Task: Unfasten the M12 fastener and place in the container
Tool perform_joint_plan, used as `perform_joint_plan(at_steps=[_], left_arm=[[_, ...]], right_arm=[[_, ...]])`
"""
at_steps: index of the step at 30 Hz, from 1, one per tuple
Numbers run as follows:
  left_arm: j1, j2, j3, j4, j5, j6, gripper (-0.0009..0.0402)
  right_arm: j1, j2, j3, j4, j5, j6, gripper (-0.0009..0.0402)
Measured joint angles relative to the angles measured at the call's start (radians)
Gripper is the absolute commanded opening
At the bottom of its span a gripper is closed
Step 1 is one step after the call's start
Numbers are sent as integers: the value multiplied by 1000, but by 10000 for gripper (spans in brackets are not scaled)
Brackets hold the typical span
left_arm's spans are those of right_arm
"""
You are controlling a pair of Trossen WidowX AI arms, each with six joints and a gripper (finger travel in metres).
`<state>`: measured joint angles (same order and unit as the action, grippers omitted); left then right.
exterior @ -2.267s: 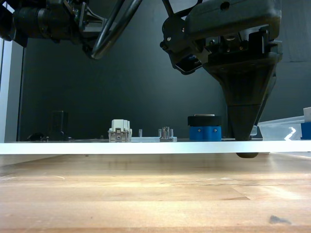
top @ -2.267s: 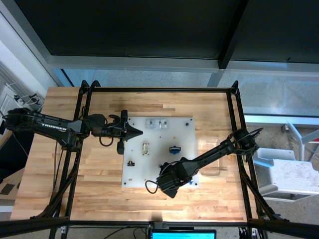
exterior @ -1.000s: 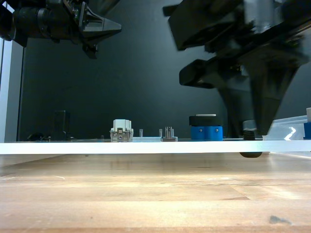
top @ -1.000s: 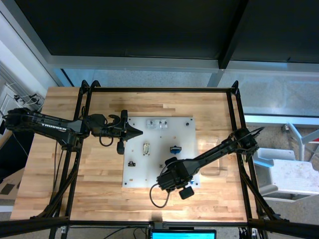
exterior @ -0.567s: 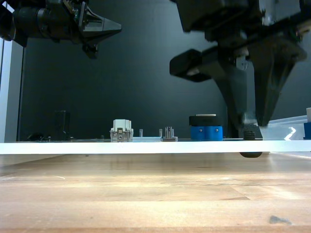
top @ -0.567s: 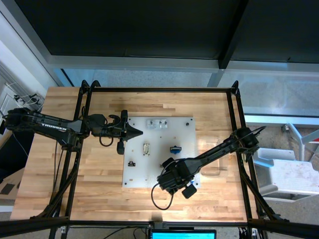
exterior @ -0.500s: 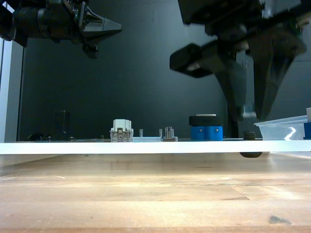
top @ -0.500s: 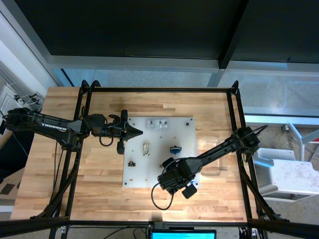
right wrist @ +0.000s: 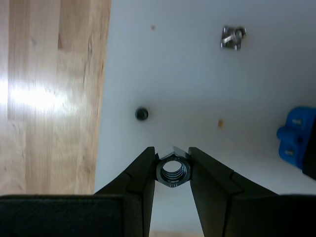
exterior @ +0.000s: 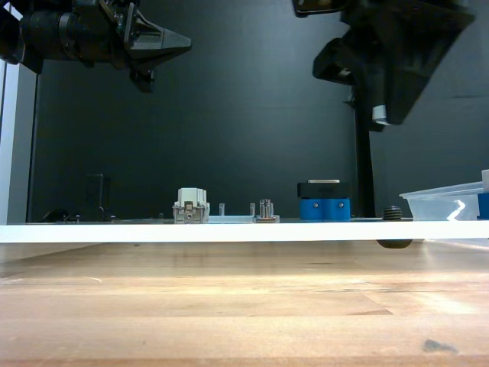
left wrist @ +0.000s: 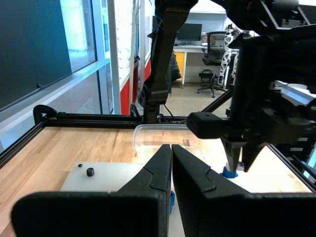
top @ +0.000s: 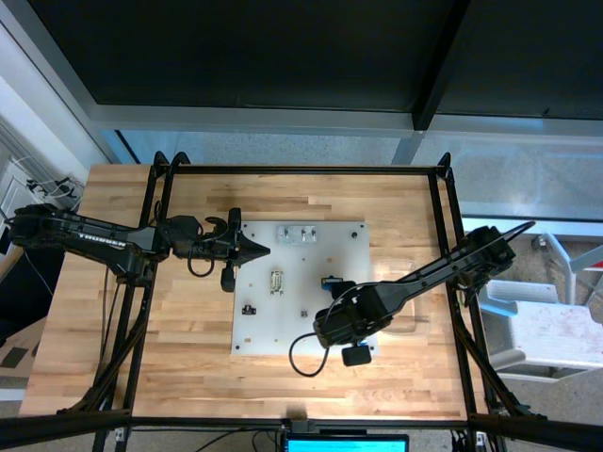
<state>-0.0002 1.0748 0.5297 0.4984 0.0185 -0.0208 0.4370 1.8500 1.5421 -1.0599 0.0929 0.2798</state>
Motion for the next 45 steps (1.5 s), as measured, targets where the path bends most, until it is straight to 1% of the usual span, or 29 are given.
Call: perform_joint_plan(at_steps=[3,7,12,22,29,33,36,40,45], left_arm=[[0,0,0,0,0,0,0],[0,0,0,0,0,0,0],[0,0,0,0,0,0,0],[0,0,0,0,0,0,0],[0,0,0,0,0,0,0],[0,0,0,0,0,0,0],[0,0,0,0,0,0,0],[0,0,0,0,0,0,0],[0,0,0,0,0,0,0]], right_arm=[[-8,-43,-46,0,-1,1,2],[-35,-106,-116,2,1,3,2],[-69,-191,-220,5,1,3,2],[-117,-363,-436,9,1,2,2],[-130,-483,-557,11,1,3,2],[-130,-535,-607,10,1,27,2],[-130,-562,-633,10,-10,37,2],[-130,-581,-650,5,-13,52,2],[-130,-582,-650,-4,-15,52,2]])
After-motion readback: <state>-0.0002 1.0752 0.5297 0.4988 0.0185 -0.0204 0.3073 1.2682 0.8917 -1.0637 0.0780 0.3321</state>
